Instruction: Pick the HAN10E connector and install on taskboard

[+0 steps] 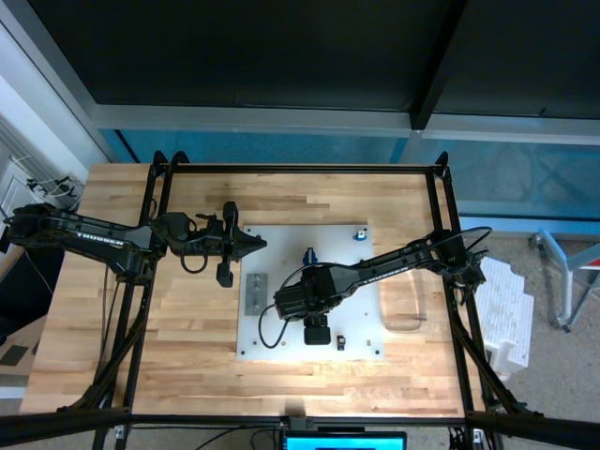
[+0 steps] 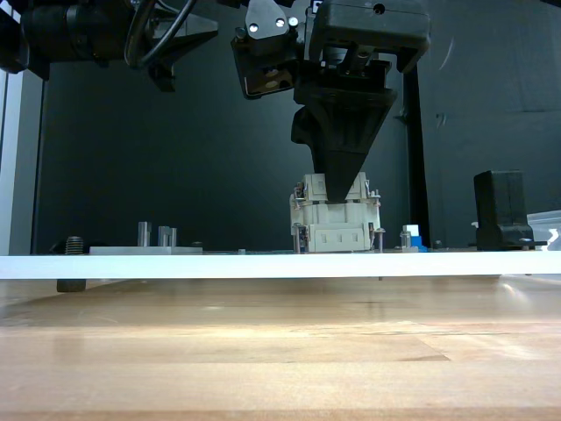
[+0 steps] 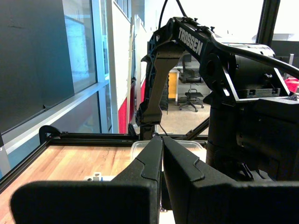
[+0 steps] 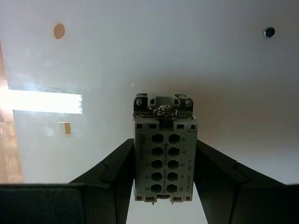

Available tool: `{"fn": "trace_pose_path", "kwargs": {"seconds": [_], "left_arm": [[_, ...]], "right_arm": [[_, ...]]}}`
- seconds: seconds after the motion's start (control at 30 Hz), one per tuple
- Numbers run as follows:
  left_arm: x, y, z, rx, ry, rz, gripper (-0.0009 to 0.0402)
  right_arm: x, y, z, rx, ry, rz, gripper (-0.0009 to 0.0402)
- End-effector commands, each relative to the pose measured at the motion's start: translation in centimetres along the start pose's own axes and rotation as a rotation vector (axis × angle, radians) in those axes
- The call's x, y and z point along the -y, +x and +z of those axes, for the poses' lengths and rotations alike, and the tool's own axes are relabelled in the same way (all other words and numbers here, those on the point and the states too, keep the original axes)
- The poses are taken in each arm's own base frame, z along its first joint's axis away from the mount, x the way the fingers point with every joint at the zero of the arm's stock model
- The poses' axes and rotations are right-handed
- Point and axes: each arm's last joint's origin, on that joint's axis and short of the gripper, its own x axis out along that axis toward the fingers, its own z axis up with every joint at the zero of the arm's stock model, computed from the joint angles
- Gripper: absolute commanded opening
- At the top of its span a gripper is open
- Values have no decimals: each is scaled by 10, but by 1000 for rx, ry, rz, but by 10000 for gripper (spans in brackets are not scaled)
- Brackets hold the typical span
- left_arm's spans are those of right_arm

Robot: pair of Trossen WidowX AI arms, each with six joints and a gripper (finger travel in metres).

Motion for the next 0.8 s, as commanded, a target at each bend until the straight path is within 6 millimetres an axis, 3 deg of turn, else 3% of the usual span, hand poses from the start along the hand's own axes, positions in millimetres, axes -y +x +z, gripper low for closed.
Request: {"fn": "trace_pose_path", "kwargs": {"seconds": [0.03, 0.53, 0.67, 0.8], "left_arm": [[0, 0, 0, 0, 0, 0, 1], [0, 0, 0, 0, 0, 0, 1], [0, 0, 0, 0, 0, 0, 1], [0, 0, 0, 0, 0, 0, 1]], "right_arm": [[0, -6, -1, 7, 3, 3, 150], [1, -23, -5, 35, 3, 10, 322], [3, -38, -7, 70, 14, 17, 358], [7, -63, -12, 127, 16, 30, 367]]}}
